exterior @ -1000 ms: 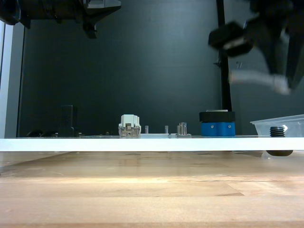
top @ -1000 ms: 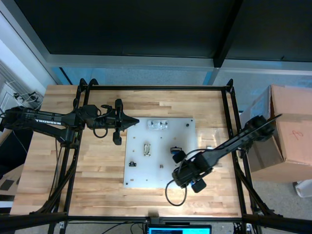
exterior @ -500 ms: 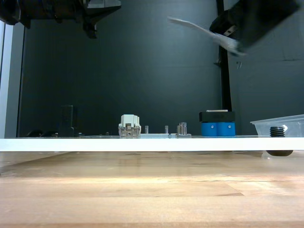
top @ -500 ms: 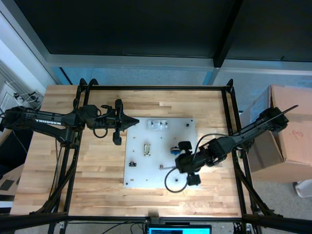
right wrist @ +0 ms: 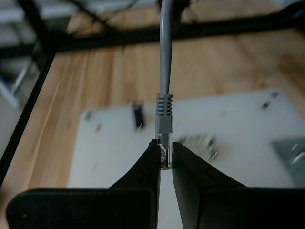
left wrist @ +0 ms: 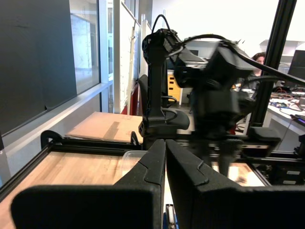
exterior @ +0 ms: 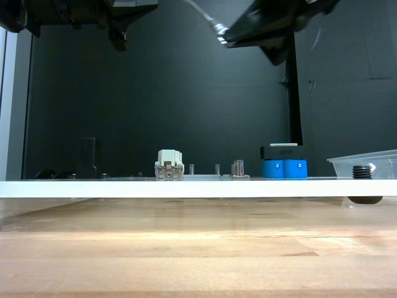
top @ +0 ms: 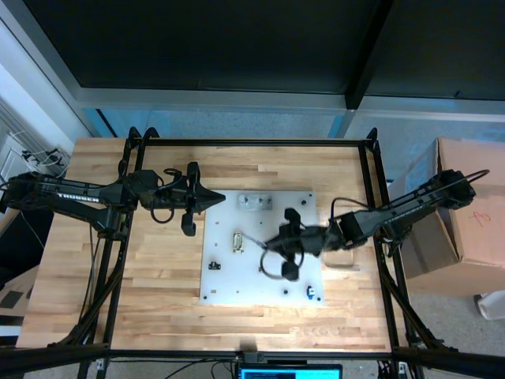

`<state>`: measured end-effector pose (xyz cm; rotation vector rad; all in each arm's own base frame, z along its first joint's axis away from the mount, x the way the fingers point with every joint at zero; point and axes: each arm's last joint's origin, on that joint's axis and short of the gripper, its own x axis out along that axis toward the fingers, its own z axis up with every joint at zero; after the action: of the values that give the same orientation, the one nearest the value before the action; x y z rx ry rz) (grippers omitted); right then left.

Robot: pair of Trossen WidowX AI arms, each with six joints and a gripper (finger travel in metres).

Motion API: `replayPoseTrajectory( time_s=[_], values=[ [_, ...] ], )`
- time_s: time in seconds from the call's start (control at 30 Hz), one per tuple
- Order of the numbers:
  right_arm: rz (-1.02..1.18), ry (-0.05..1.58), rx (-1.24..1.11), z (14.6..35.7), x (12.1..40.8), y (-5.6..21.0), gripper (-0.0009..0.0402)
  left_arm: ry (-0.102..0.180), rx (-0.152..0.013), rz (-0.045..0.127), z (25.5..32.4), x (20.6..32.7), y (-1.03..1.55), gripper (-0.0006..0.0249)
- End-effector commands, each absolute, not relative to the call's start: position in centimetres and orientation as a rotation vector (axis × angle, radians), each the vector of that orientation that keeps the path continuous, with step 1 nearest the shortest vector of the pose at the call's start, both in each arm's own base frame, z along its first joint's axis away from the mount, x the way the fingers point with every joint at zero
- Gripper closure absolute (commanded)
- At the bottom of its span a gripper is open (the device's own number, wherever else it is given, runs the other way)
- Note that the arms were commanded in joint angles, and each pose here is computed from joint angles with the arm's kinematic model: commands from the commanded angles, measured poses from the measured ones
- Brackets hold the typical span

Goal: Pick the RJ45 connector and install on the taskboard

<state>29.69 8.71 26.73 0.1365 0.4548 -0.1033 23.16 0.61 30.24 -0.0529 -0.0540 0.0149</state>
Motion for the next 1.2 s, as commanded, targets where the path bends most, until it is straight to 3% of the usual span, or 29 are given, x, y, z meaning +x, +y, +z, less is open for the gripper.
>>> replayPoseTrajectory(
  time_s=[0.03, 0.1, 0.13, 0.3, 0.47, 0.57, 0.63, 0.7, 0.77, 0.87, 0.97, 1.03, 1.2],
  values=[
    [-0.130, 0.360, 0.161, 27.2, 30.4, 7.5, 0.0393, -0.051, -0.058, 0.015, 30.11, 23.3, 0.62, 0.0242],
    [-0.144, 0.306, 0.171, 27.6, 30.7, 6.8, 0.0393, -0.046, -0.062, 0.013, 29.91, 23.6, 0.61, 0.0239],
    [-0.153, 0.287, 0.175, 27.6, 30.8, 6.4, 0.0393, -0.058, -0.072, 0.005, 30.03, 23.6, 0.59, 0.0235],
    [-0.185, 0.197, 0.189, 27.2, 31.0, 5.0, 0.0393, -0.110, -0.074, 0.001, 30.26, 24.0, 0.60, 0.0197],
    [-0.193, 0.095, 0.217, 26.6, 30.7, 4.3, 0.0393, -0.111, -0.121, -0.004, 30.45, 24.6, 0.60, 0.0151],
    [-0.198, 0.080, 0.217, 26.4, 30.7, 4.1, 0.0393, -0.111, -0.138, -0.013, 30.63, 25.2, 0.56, 0.0128],
    [-0.199, 0.080, 0.212, 26.4, 30.7, 4.0, 0.0393, -0.117, -0.164, -0.030, 30.97, 25.4, 0.52, 0.0115],
    [-0.198, 0.079, 0.199, 26.5, 30.7, 4.0, 0.0393, -0.105, -0.184, -0.031, 30.92, 26.1, 0.53, 0.0105],
    [-0.197, 0.071, 0.200, 26.6, 30.7, 4.0, 0.0393, -0.106, -0.201, -0.030, 31.16, 26.6, 0.55, 0.0097],
    [-0.196, 0.068, 0.196, 26.6, 30.7, 4.0, 0.0393, -0.104, -0.211, -0.028, 31.32, 27.4, 0.59, 0.0087],
    [-0.196, 0.065, 0.197, 26.6, 30.7, 4.0, 0.0393, -0.098, -0.249, -0.011, 31.32, 28.1, 0.68, 0.0081],
    [-0.195, 0.066, 0.198, 26.6, 30.7, 4.0, 0.0393, -0.093, -0.252, -0.009, 31.17, 28.5, 0.70, 0.0079],
    [-0.195, 0.066, 0.196, 26.6, 30.7, 4.0, 0.0393, -0.116, -0.254, -0.008, 31.23, 28.6, 0.69, 0.0087]
  ],
)
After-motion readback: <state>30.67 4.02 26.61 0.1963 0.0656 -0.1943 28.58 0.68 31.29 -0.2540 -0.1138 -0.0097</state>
